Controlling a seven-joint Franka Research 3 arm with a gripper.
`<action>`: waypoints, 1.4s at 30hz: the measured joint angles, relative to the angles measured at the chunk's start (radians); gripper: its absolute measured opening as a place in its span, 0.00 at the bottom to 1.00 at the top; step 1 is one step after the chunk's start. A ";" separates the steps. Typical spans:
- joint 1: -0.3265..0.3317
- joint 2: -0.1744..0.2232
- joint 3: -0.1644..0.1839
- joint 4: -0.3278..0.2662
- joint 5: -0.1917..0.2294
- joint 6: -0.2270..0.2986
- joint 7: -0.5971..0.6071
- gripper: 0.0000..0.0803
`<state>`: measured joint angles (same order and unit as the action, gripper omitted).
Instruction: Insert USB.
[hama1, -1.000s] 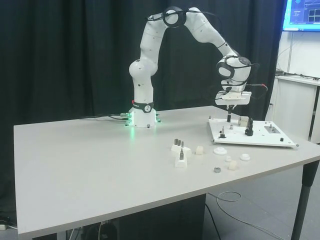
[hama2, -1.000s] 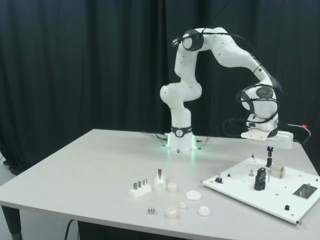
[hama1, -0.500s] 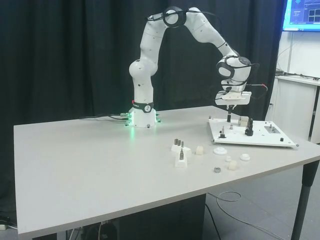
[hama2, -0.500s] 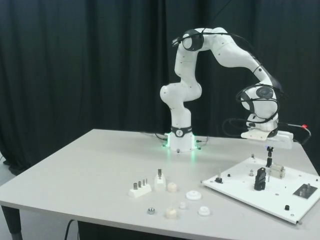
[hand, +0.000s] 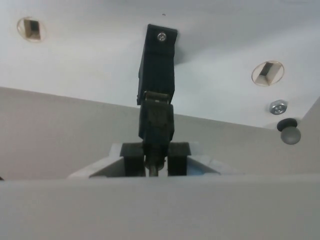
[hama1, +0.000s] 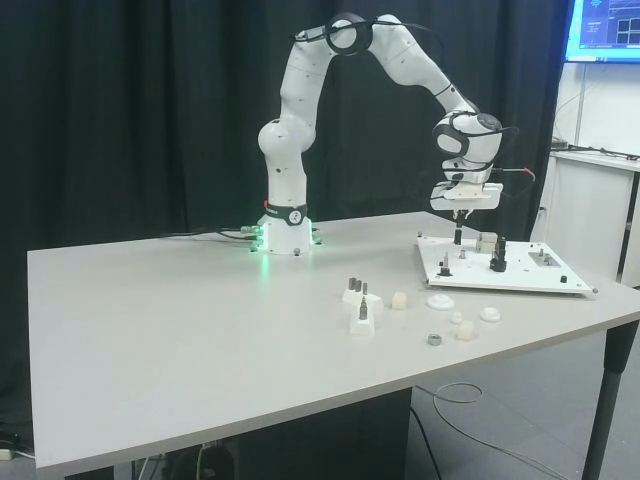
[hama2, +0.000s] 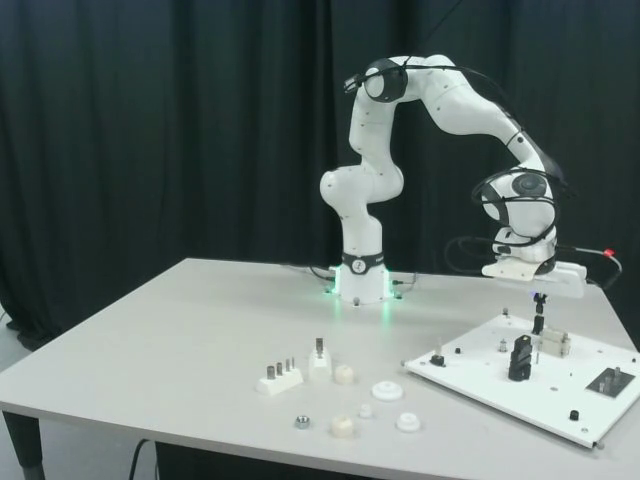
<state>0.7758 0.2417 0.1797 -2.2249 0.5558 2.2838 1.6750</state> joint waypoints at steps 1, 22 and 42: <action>0.000 0.000 0.000 0.000 0.000 0.000 0.000 0.11; 0.000 0.000 0.000 0.000 -0.014 0.001 0.000 0.11; 0.000 -0.001 0.001 0.000 -0.018 0.002 0.002 0.11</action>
<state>0.7758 0.2412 0.1805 -2.2250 0.5381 2.2861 1.6772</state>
